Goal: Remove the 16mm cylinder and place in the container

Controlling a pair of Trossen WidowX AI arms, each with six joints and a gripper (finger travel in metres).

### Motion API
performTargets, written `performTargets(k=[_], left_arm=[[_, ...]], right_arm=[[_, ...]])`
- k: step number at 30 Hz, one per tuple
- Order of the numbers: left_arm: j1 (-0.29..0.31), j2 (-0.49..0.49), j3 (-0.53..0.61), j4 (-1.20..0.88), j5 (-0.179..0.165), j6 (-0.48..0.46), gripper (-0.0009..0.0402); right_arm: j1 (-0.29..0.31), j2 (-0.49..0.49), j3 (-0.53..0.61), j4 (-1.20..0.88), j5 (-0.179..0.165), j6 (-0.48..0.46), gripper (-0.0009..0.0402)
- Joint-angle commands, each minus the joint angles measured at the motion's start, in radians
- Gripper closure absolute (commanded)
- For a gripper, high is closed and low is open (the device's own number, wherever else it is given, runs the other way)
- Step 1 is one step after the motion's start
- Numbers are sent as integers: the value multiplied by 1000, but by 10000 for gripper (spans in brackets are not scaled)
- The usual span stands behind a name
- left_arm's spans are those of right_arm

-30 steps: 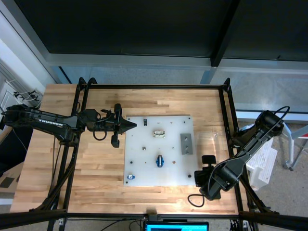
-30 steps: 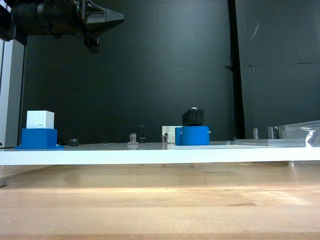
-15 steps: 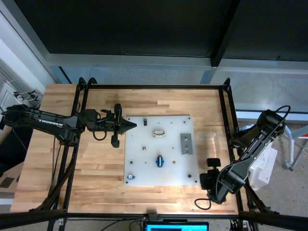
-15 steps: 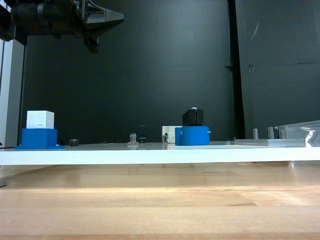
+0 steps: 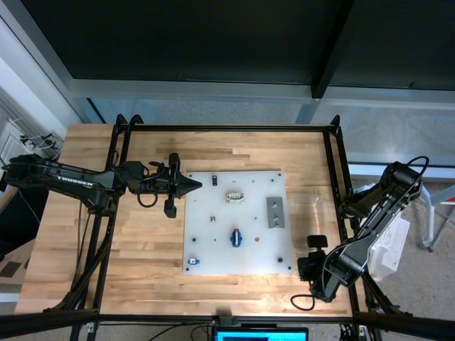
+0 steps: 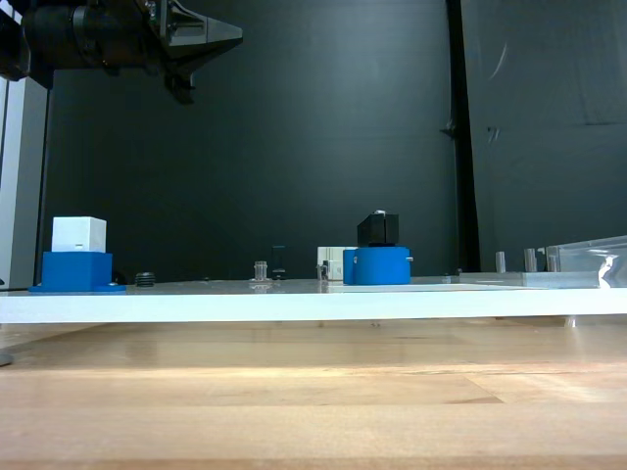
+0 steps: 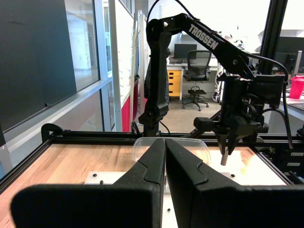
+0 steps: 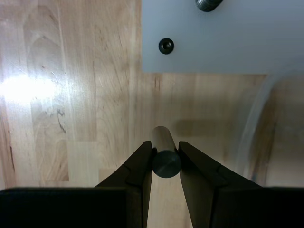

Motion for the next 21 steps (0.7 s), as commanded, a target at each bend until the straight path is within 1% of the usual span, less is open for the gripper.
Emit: performTargets(k=[1,5,13,21], left_arm=[[0,0,0,0,0,0,393],[0,0,0,0,0,0,393],[0,0,0,0,0,0,393],[0,0,0,0,0,0,393]], right_arm=[[2,1,-11,19,1,-2,347],[3,1,-32,59,1,-2,330],[4,1,-40,67,3,-1,305],[5,1,-40,67,1,-1,231]])
